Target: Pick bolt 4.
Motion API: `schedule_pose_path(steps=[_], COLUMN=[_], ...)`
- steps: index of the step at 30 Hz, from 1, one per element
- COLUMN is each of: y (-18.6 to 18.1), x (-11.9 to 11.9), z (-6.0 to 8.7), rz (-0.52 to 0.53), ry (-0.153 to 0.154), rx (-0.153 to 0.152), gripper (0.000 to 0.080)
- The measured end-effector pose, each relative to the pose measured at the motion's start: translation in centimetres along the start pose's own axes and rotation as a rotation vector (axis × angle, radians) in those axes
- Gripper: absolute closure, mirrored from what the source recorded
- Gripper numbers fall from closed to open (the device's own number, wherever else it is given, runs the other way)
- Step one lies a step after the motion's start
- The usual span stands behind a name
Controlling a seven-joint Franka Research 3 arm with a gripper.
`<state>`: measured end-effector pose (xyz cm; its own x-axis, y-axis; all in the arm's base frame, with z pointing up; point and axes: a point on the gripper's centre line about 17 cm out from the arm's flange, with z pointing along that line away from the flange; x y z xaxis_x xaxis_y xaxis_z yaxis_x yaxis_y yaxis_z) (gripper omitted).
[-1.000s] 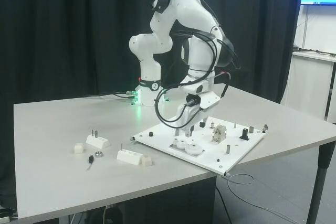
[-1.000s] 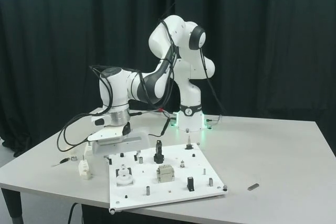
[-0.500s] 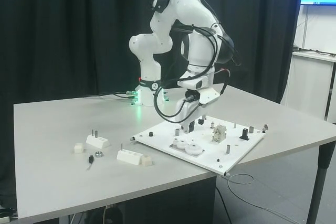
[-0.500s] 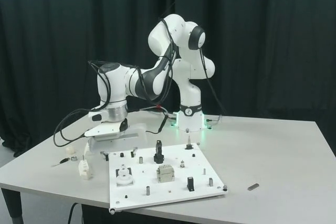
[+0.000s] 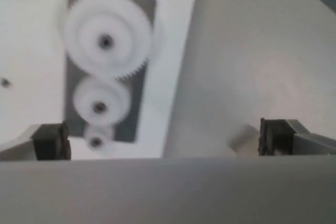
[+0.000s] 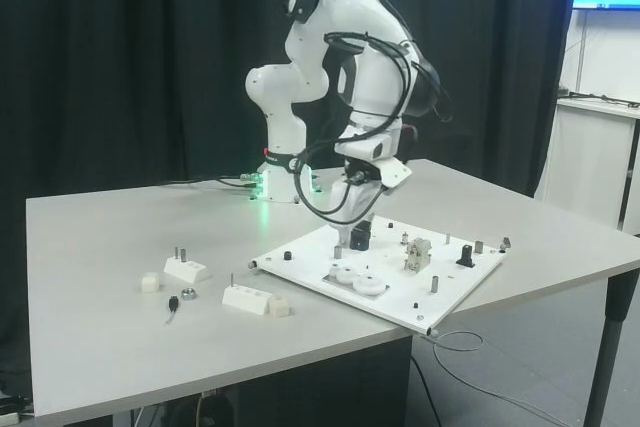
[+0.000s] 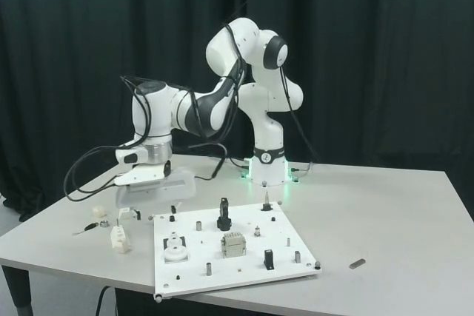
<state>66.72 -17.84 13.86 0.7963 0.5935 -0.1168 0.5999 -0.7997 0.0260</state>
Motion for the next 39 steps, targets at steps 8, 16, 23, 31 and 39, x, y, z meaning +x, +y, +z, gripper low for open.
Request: schedule_pose_path(steps=[8,16,23,31,39], y=[3.0,6.2,8.4,10.3,11.1], x=[-2.9,-6.7,-10.4,-14.5,-17.6], z=[-0.9,-1.2,-1.0,-0.4,0.8], rz=[-0.090,-0.162,-0.198,-0.203,-0.214], ry=[-0.019,-0.043,-0.068,-0.094,-0.104], rx=[-0.023,-0.040,-0.043,-0.037,-0.013], gripper=[0.0003,0.0003,0.0003,0.0003,0.0003])
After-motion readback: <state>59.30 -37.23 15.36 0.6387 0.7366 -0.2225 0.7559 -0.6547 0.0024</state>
